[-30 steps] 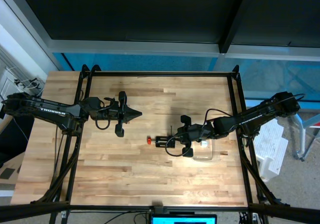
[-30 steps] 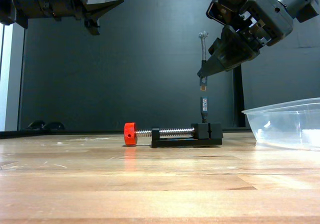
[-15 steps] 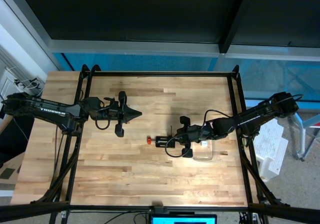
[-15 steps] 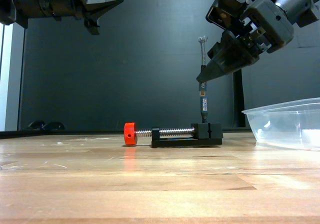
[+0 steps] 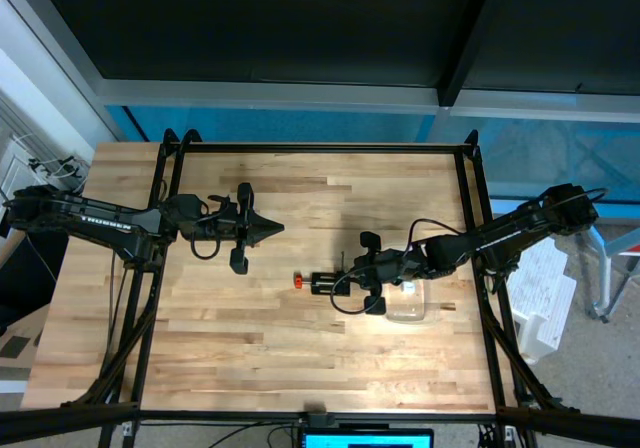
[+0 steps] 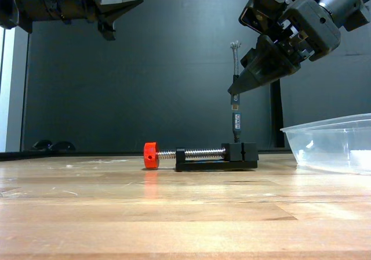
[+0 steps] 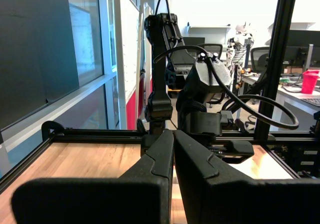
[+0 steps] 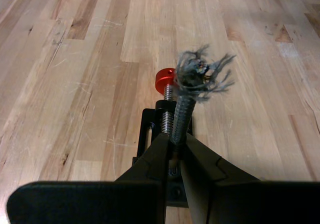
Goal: Pick the usb-c connector and install on the hub
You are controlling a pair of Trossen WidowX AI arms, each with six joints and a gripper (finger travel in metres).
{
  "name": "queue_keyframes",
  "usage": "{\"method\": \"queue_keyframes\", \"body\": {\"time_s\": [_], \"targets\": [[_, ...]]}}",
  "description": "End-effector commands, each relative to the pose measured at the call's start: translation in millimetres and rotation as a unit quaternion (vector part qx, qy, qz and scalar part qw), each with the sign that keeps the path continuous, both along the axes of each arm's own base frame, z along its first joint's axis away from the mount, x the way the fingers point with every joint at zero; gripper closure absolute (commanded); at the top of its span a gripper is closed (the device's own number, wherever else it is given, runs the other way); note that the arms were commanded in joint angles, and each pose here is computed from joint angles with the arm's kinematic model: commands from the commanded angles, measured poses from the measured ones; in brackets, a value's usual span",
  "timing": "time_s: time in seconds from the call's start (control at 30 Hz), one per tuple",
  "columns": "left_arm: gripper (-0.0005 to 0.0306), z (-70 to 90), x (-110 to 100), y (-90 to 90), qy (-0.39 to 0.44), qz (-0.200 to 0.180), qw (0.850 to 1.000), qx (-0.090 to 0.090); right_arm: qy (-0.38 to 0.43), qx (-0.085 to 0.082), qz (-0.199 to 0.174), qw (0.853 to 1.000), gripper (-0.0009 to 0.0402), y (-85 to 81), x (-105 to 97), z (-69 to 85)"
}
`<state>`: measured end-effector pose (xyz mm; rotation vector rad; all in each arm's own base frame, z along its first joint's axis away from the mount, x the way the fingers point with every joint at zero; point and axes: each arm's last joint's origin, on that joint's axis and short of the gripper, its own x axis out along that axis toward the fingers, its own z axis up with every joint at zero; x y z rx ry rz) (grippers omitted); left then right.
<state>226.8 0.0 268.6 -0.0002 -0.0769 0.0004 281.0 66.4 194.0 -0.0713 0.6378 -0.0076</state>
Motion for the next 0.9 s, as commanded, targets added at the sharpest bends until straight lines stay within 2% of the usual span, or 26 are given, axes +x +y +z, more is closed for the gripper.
{"method": "queue_keyframes", "body": {"time_s": [0.03,0.9], "targets": [[0.03,-0.1,0.1,0.1,0.0,0.0,1.0,0.0,0.003,-0.002,0.0,1.0,0.0393,-1.0,-1.4,1.2],[0.03,-0.1,0.1,0.0,0.0,0.0,1.0,0.0,0.013,-0.01,0.001,1.0,0.0393,-1.7,-3.4,-7.9]]}}
